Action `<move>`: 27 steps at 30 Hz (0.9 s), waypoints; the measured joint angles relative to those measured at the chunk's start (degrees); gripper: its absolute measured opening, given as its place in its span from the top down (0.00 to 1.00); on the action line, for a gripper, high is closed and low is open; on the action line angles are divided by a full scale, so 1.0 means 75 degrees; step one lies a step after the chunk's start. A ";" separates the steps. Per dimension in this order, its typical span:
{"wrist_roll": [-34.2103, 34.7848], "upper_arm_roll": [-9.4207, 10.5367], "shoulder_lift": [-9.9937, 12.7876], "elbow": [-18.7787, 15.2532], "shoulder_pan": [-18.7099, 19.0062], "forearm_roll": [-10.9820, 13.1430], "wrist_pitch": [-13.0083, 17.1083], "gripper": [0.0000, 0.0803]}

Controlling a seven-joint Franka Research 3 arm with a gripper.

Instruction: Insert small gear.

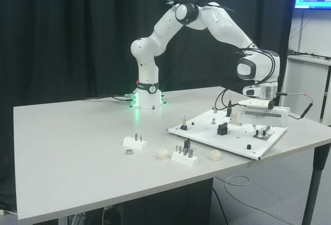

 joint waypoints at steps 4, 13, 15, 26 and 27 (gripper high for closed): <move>0.0072 0.0000 0.0000 0.0000 0.0000 0.0007 0.0001 0.76; 0.1254 0.0000 0.0008 -0.0002 -0.0002 0.0014 0.0011 0.76; 0.1494 0.0000 0.0010 -0.0002 -0.0002 0.0014 0.0011 0.76; 0.1901 0.0000 0.0017 -0.0001 -0.0001 0.0014 0.0021 0.76; 0.1868 0.0000 0.0018 -0.0001 -0.0001 0.0014 0.0024 0.76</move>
